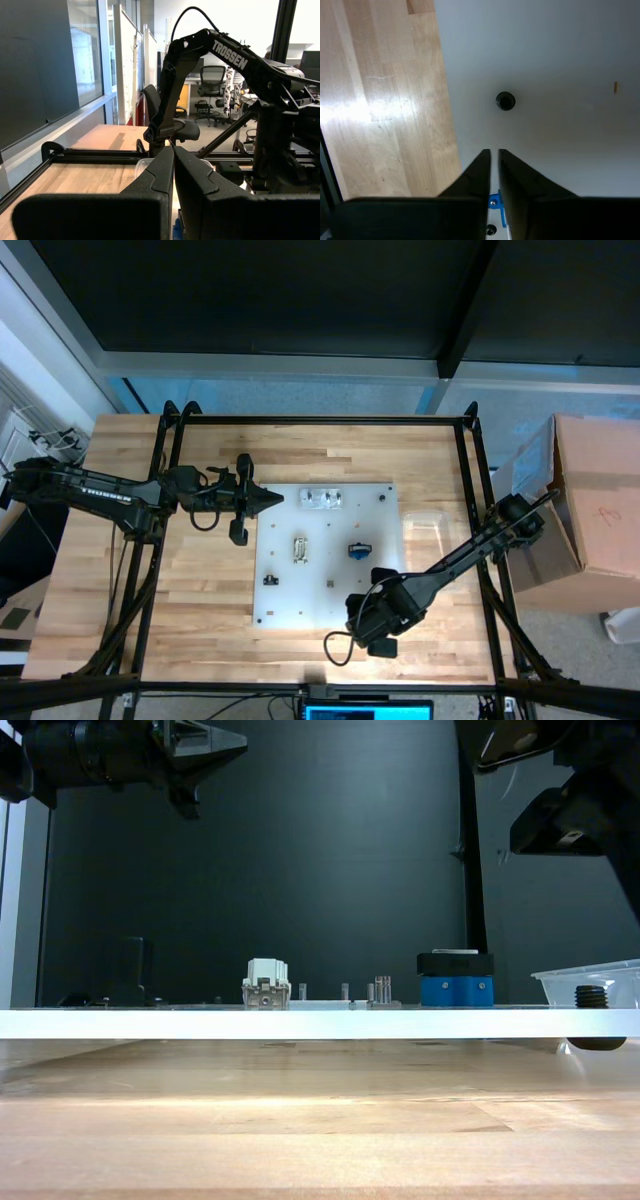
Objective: Remove the RJ45 connector from the taskboard and place in the container
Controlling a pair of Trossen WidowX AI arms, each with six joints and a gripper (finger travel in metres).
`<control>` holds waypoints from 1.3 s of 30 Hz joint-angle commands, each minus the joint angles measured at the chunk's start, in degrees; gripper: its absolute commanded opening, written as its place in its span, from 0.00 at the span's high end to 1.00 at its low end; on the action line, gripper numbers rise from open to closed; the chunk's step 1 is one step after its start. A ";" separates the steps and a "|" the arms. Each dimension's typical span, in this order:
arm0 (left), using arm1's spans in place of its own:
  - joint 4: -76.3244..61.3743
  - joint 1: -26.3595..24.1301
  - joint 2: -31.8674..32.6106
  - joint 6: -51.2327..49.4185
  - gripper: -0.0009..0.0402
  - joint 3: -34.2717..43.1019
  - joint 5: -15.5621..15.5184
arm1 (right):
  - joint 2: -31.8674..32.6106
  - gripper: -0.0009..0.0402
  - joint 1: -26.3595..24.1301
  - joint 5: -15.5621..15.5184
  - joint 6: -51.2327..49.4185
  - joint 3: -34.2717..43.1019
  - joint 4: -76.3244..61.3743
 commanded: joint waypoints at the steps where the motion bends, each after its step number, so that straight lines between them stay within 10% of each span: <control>1: 0.07 0.02 0.00 0.00 0.98 0.00 0.02 | -0.98 0.97 0.02 0.09 0.02 0.07 0.07; 39: 0.04 0.00 0.00 0.00 0.98 0.00 0.02 | -7.63 0.98 0.02 0.13 0.11 -4.96 3.58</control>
